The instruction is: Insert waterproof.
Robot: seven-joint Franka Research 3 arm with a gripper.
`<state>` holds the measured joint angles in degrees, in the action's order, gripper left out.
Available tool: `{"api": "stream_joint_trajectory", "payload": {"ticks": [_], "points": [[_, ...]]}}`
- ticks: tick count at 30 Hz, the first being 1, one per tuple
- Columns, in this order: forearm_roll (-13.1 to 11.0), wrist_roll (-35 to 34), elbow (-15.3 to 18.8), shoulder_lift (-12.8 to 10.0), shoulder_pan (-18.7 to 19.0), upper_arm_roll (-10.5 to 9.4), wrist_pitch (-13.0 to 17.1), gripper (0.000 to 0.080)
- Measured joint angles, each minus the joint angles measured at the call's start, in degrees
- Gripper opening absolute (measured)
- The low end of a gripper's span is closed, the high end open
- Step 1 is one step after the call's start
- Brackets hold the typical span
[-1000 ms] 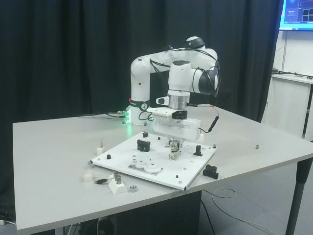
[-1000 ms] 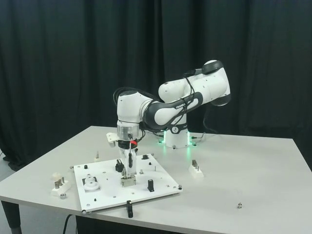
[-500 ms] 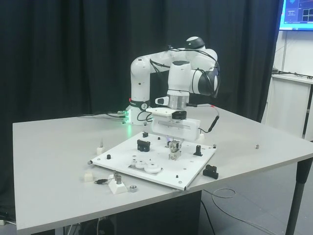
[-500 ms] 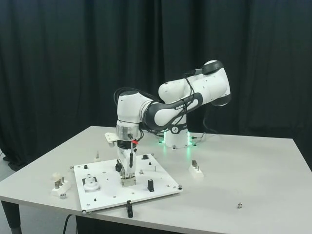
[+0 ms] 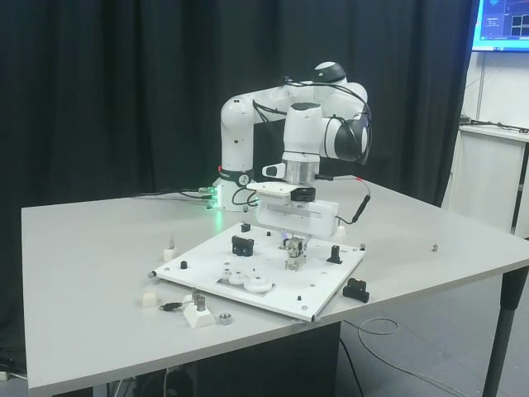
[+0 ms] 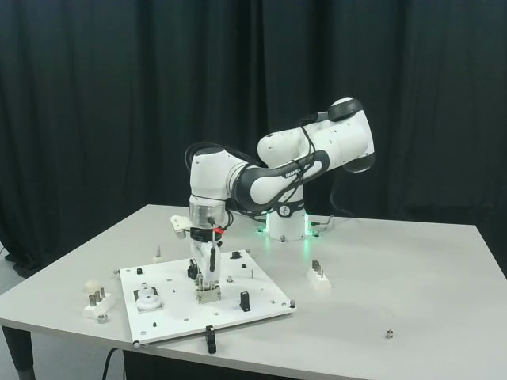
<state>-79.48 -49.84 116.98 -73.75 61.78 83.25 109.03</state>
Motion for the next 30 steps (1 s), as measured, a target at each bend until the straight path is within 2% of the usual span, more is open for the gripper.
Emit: {"api": "stream_joint_trajectory", "payload": {"ticks": [6, 14, 30], "points": [[-0.20, -0.69, 0.00, 0.02, -0.16, 0.01, 0.00, 0.0310], [-1.62, -1.99, -0.02, 0.02, -0.55, -0.01, -0.09, 0.0310], [-1.39, -2.10, -0.18, 0.03, -0.67, 0.21, -1.48, 0.0310]]}}
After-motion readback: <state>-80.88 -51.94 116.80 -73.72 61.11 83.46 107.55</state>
